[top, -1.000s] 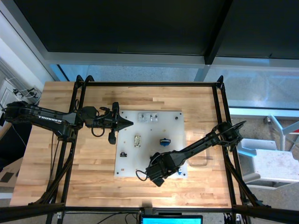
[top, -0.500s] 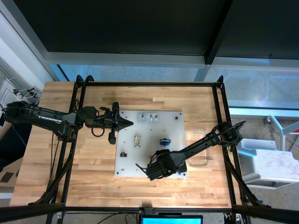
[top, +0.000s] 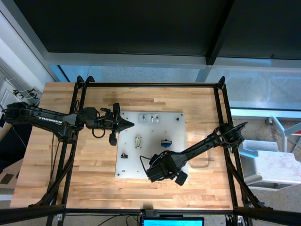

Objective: Pick the M12 fastener and fasten on the M12 threads

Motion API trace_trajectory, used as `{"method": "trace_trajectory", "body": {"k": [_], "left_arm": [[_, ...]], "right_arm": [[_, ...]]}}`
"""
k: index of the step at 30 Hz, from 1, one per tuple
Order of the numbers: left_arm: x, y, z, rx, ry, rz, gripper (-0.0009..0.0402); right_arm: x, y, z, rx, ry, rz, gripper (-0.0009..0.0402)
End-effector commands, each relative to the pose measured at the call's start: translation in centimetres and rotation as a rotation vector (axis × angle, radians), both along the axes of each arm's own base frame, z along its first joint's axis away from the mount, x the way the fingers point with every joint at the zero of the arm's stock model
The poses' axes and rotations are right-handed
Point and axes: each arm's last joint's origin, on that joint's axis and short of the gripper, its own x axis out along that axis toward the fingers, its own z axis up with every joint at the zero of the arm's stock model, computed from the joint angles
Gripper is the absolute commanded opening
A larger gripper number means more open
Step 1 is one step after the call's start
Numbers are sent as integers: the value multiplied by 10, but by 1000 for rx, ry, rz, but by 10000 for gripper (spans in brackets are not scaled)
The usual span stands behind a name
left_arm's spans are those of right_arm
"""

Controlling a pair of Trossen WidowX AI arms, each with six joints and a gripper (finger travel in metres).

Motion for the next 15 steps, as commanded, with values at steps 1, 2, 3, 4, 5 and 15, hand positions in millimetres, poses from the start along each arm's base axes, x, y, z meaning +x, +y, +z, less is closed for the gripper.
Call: {"method": "trace_trajectory", "body": {"k": [1, 2, 3, 4, 5, 15], "left_arm": [[0, 0, 0, 0, 0, 0, 0], [0, 0, 0, 0, 0, 0, 0], [0, 0, 0, 0, 0, 0, 0], [0, 0, 0, 0, 0, 0, 0], [0, 0, 0, 0, 0, 0, 0], [0, 0, 0, 0, 0, 0, 0]], "right_arm": [[0, 0, 0, 8, 3, -145, 23], [0, 0, 0, 10, 4, -192, 23], [0, 0, 0, 12, 5, -233, 23], [0, 0, 0, 14, 5, -268, 23], [0, 0, 0, 16, 6, -304, 23], [1, 0, 0, 25, 0, -479, 23]]}}
